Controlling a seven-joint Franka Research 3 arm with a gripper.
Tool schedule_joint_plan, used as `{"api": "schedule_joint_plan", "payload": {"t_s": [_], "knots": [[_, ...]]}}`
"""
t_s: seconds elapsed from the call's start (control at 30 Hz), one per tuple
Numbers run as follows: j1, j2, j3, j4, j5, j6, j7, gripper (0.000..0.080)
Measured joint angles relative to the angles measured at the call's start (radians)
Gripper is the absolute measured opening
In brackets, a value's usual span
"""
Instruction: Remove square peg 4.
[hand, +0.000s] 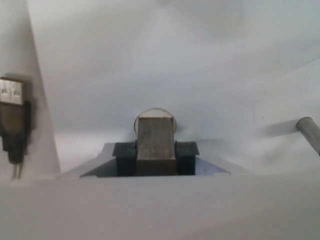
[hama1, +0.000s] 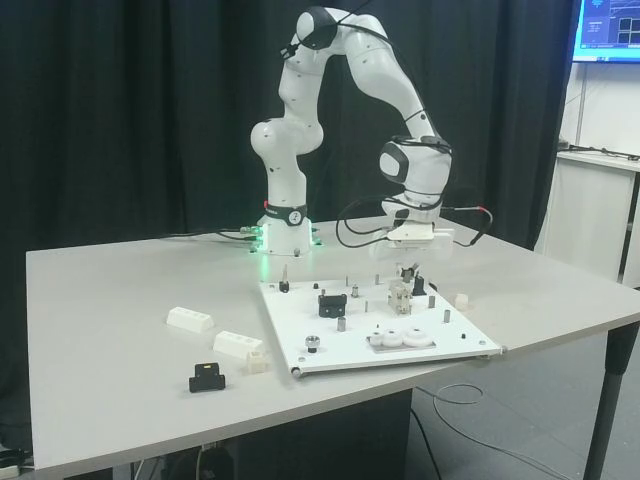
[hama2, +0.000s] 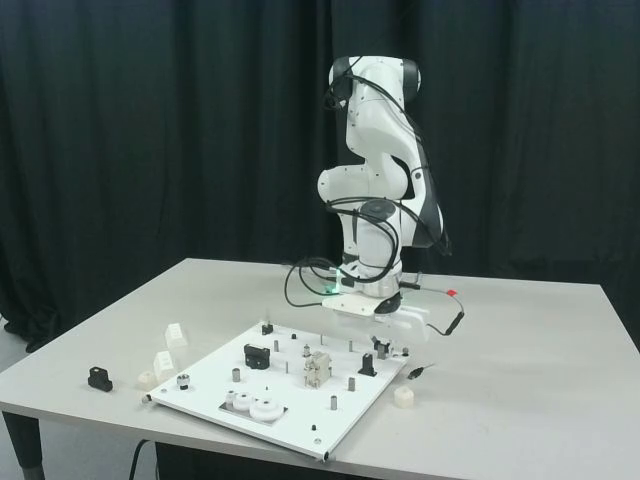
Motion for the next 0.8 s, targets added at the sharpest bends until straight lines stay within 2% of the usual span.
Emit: {"api": "schedule_joint_plan", "payload": {"t_s": [0.47, 0.8], "knots": [[-0.006, -0.019, 0.0, 0.01, 0.001, -0.04, 0.017, 0.0155], [-0.008, -0.072, -0.009, 0.03, -0.002, -0.123, 0.024, 0.0155]]}}
